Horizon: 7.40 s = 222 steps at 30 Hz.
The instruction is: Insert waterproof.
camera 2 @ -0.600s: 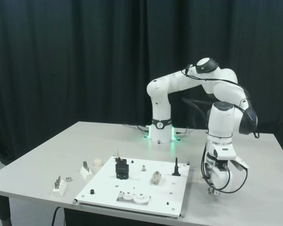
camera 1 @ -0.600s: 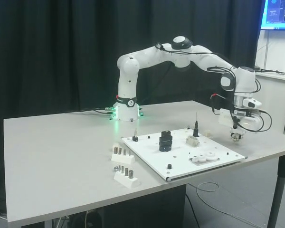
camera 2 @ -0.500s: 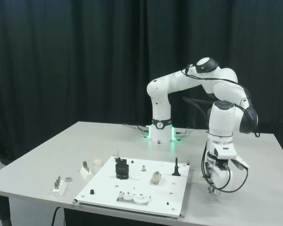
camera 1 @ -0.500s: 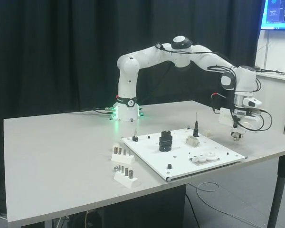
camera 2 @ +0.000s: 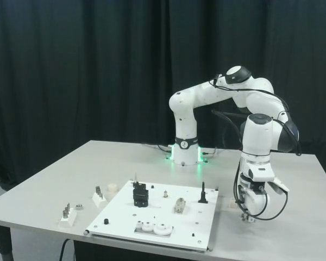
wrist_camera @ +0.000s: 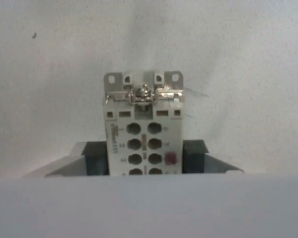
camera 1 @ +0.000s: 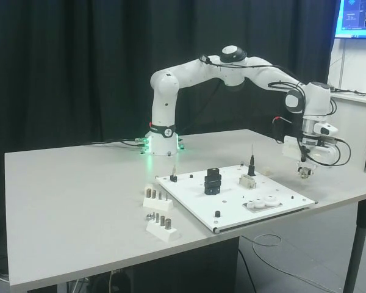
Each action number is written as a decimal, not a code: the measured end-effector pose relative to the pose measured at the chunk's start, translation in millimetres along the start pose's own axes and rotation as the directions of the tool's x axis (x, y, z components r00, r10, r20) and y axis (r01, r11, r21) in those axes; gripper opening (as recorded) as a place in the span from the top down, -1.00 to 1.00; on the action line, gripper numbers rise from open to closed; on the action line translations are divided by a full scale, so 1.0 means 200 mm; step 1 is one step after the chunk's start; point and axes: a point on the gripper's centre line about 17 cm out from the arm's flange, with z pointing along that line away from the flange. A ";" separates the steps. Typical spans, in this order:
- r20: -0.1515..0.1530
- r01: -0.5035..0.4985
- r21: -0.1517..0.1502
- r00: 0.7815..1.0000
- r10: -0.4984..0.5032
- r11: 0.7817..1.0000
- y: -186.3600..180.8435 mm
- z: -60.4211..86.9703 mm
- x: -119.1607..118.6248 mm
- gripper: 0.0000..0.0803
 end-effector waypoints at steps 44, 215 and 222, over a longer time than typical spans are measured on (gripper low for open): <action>0.009 -0.014 -0.003 1.000 0.014 1.000 0.01 -0.02 0.01 0.23; -0.002 -0.963 0.006 -0.270 0.963 -0.270 -0.66 -0.13 -1.07 0.23; 0.002 -0.971 0.009 -0.237 0.971 -0.237 -0.63 -0.11 -1.06 0.23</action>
